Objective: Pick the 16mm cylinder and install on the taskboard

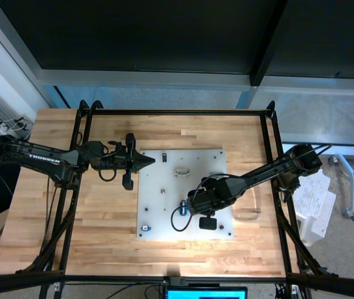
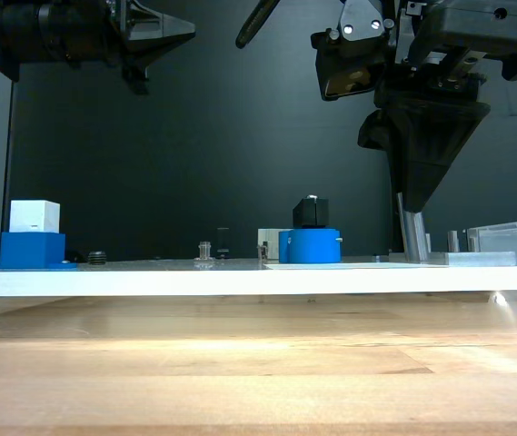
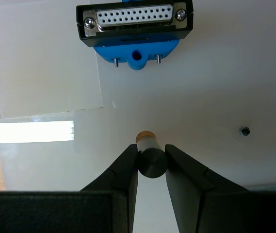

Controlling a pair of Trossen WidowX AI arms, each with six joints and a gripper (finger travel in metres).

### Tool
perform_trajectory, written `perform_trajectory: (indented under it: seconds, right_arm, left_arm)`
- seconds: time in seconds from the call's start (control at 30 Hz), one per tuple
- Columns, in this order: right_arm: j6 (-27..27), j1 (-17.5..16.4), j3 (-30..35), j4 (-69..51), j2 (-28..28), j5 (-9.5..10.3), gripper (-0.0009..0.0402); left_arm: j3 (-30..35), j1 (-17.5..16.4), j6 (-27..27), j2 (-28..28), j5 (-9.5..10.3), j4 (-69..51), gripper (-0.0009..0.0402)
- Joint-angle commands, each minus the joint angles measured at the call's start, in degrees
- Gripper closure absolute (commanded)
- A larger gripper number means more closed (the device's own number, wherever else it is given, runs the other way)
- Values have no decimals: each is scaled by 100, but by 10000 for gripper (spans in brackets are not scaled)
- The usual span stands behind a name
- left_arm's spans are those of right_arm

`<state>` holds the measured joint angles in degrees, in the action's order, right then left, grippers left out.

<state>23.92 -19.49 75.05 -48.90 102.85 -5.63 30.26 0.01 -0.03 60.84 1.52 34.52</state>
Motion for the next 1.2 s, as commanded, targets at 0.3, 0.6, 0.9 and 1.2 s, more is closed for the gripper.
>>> perform_trajectory:
  seconds: [0.3,0.6,0.9,1.2]
  right_arm:
    - [-39,-4,-2,-7,2,-79,382]
    - [-39,-4,-2,-7,0,-79,349]
    - [-42,-4,-2,17,0,-79,289]
    - [-42,-4,-2,42,0,-81,275]
  left_arm:
    - [0,-2,0,2,0,0,393]
    - [0,0,2,2,-2,0,393]
    - [0,-2,0,2,-2,2,393]
    - [0,0,0,2,-2,0,393]
